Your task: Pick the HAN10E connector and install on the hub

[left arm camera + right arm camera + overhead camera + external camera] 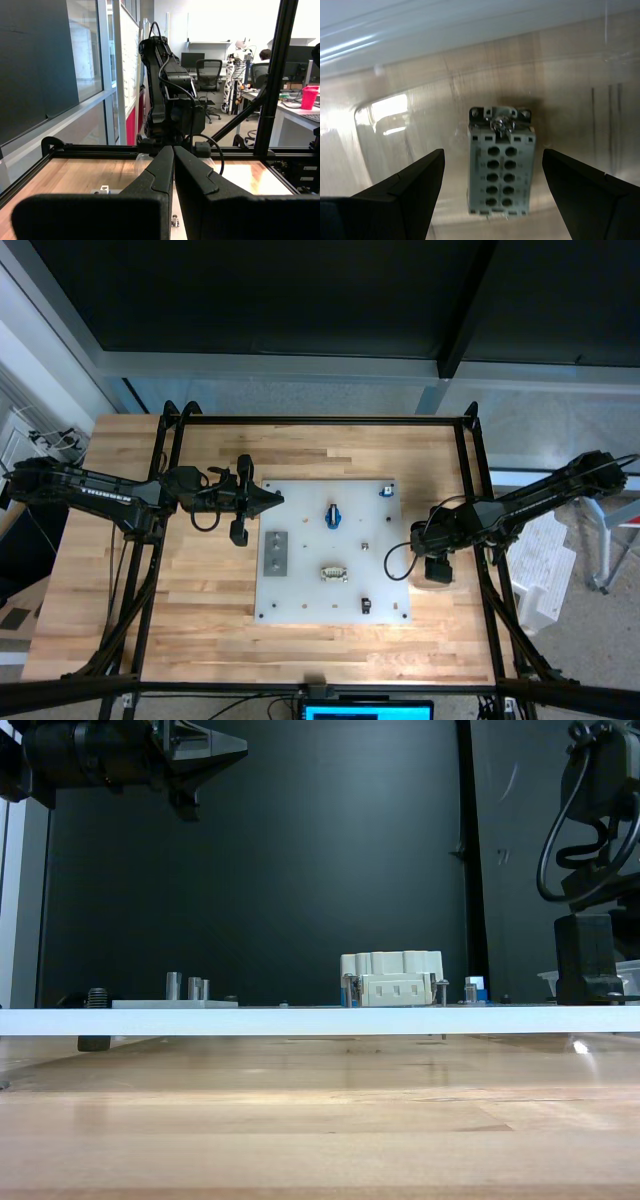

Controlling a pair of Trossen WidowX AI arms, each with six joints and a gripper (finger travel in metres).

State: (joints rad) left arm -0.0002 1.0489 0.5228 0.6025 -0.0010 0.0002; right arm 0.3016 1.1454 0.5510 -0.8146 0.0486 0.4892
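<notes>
Butcher-block wood makes up the tabletop [200, 590], with a white task board [300, 600] lying flat in the middle of it. On the board I can see a grey metal block with two holes [275, 552] towards the left, a blue upright piece [333, 515] further back, and a tiny black part [367, 605] near the front. The hub [334, 573] sits between the block and the board's right side. From table height it is a beige socket base with silvery flanges at its ends.

The right gripper [438, 568] is off the board's right edge and points straight down. Its fingers [410, 185] are spread wide, one on each side of the HAN10E connector [501, 170], with a clear gap on both sides, so they are not touching it. How high they hang above it I cannot tell.

The connector lies flat in what looks like a clear plastic tray [580, 100] resting on the wood. Its face is up, showing two rows of dark contact holes, and there is a screw and a small metal bracket at one end.

The left gripper [275, 497] is held high over the board's left edge. It points inward with its fingers pressed together and grips nothing.
</notes>
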